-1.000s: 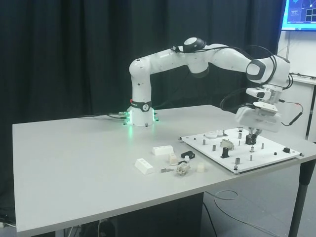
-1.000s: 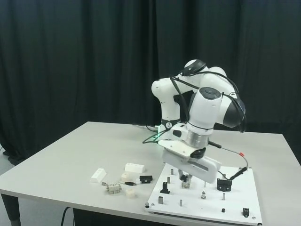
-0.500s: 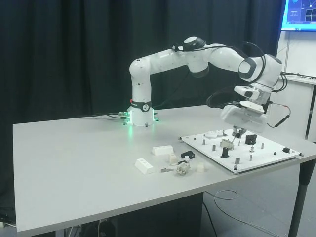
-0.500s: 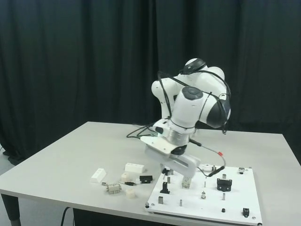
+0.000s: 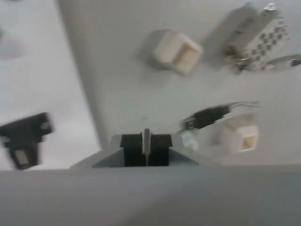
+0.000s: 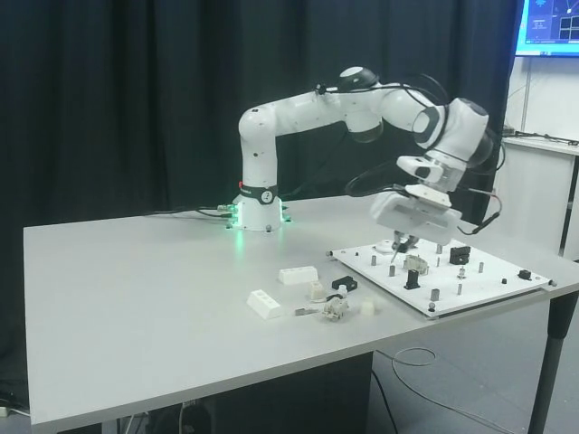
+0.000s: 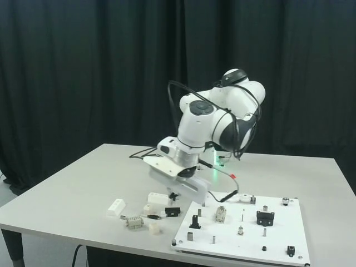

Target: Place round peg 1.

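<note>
claw (image 5: 146,148) pinched on a thin grey peg (image 5: 146,141) | hung over loose parts beside the board (image 7: 245,236) | peg probably stiff, light, slippery; grip mid-shaft

- The arm (image 6: 362,95) has swung away from the middle of the white board (image 6: 493,287) toward the board's edge nearest the loose parts (in the first room view, a shift toward 9 o'clock across all 3 moments).
- The gripper (image 6: 398,242) has risen off the board: 1 s ago it sat low among the fixtures, now it hangs above the board's near corner.
- In the second room view the gripper (image 7: 174,196) now hangs over the grey table (image 7: 83,183), just above the loose white block (image 7: 159,197) and small black part (image 7: 172,211), no longer over the board (image 7: 281,245).
- The wrist and forearm have turned with the swing, and the cable (image 7: 222,173) now trails toward the board.
</note>
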